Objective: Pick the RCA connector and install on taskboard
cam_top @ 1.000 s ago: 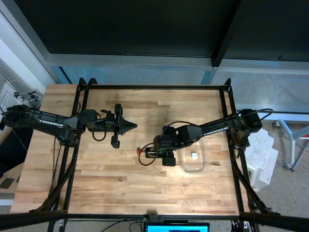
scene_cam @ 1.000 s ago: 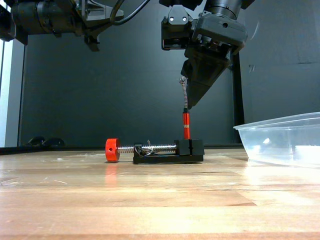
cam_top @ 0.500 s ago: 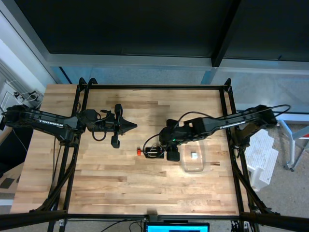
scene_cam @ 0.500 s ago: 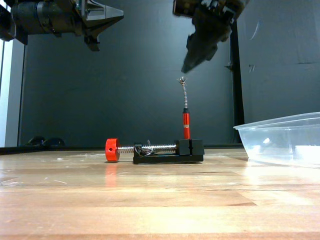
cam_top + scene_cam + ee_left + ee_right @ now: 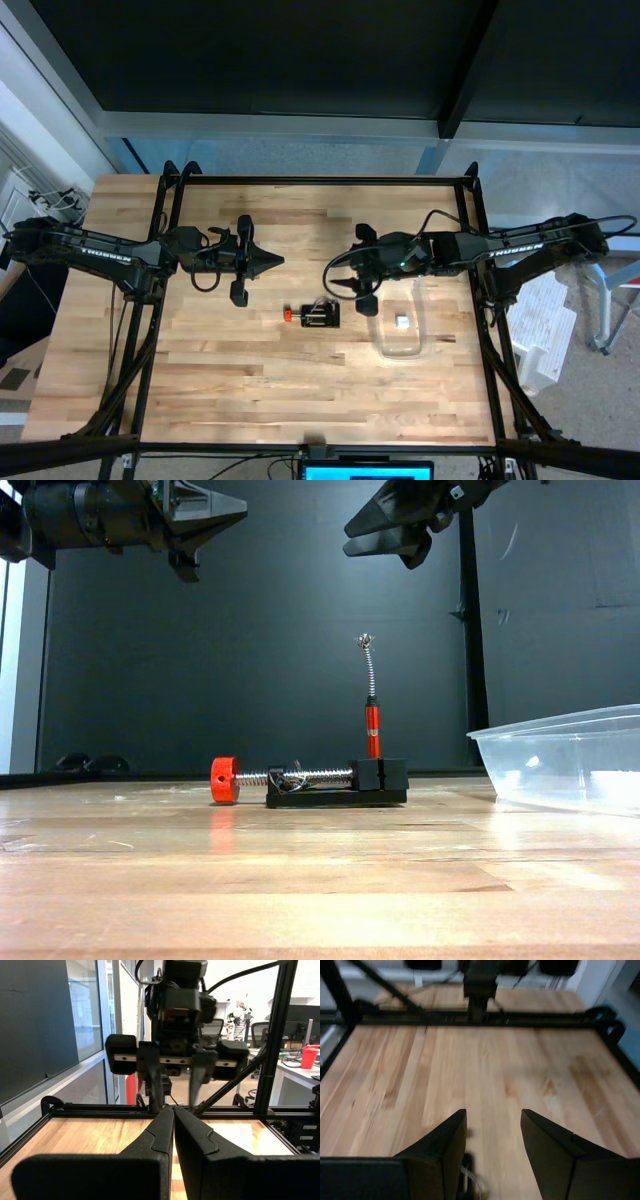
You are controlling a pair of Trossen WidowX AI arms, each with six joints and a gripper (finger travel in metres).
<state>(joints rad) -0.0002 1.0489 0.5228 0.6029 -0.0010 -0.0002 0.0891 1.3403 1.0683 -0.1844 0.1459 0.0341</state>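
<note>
Finds a table [image 5: 300,880] of pale wood. Notes, nearest its front edge, a clear plastic tray [image 5: 383,346] on the right-arm side of the taskboard [image 5: 325,317], near but not touching it, with a small white cube [image 5: 401,321] inside.

Records the taskboard lying flat on the wood, with its red-orange knob [image 5: 225,780] at the end toward the left arm. Notes a silvery threaded rod [image 5: 320,777] between the knob and the black block.

Locates the RCA connector [image 5: 371,730] standing upright in the taskboard's block end, opposite the knob. Describes a red-orange barrel below and a thin silvery coil above, slightly bent at the tip. Finds it standing free, apart from both grippers.

Places the right gripper [image 5: 352,538] well above the taskboard and slightly beyond it. Puts it clear of the connector's tip, pointing toward the left arm. Sees its fingers [image 5: 447,1145] spread apart and empty, with bare wood showing in the gap.

Places the left gripper [image 5: 278,262] farther beyond the taskboard, off past the knob end, likewise high over the table. Sees its fingers [image 5: 160,1135] pressed together, gripping nothing.
</note>
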